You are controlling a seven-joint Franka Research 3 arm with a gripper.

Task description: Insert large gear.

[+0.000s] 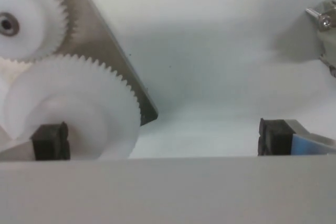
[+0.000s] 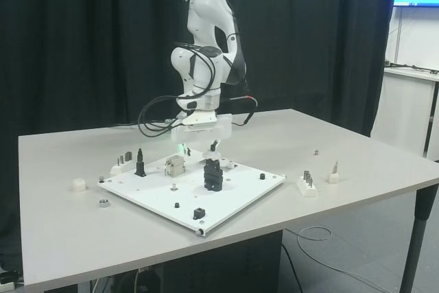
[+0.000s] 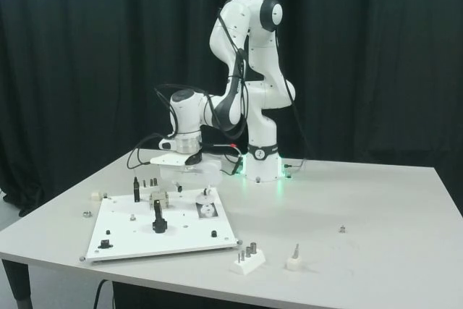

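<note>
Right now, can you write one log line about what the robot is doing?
step: insert large gear | end effector: open, over white board | large gear: on metal plate, meshed beside smaller gear | grasp: none

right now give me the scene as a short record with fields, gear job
large gear: white, lying on the grey plate, teeth against the smaller gear
end effector: open, one fingertip over the large gear, the other off to the side, gripping nothing
board: white, on the grey table, end effector low above its far edge
arm: white, bent down over the board
</note>
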